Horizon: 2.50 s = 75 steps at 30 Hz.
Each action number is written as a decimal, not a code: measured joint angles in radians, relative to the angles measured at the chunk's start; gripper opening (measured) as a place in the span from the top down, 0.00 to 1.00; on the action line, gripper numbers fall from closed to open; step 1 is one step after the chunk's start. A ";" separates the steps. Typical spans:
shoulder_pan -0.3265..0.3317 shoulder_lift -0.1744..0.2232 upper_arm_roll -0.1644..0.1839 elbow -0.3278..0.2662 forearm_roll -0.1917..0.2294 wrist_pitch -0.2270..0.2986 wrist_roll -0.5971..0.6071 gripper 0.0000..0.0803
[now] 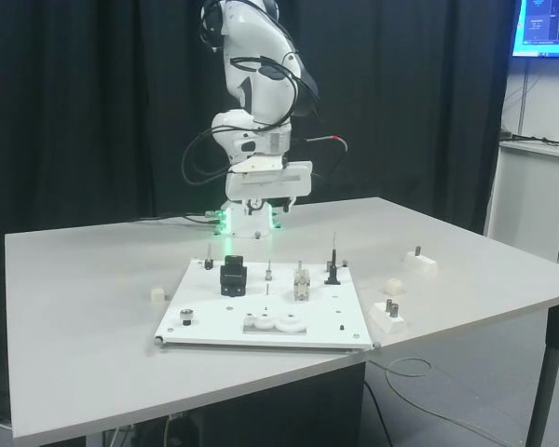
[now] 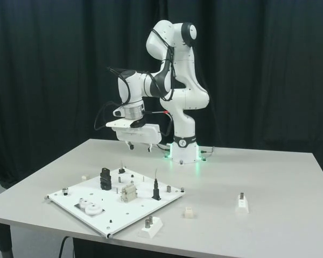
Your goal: Pick round peg 3.
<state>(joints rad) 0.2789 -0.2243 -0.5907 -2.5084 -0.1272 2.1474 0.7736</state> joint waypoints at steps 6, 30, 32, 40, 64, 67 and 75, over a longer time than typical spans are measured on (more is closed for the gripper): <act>0.005 -0.005 0.012 0.000 0.000 0.000 0.004 0.00; 0.005 -0.005 0.070 -0.003 -0.003 0.002 -0.002 0.00; 0.005 -0.004 0.071 -0.003 -0.002 0.006 0.000 0.00; 0.012 0.002 0.077 -0.003 0.002 0.043 0.080 0.00; 0.081 0.021 0.096 0.007 0.047 0.108 0.160 0.00; 0.087 0.030 0.099 0.012 0.061 0.129 0.135 0.00; 0.114 0.077 0.103 0.040 0.124 0.218 0.095 0.00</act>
<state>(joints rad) 0.3932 -0.1468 -0.4873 -2.4681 -0.0032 2.3656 0.8684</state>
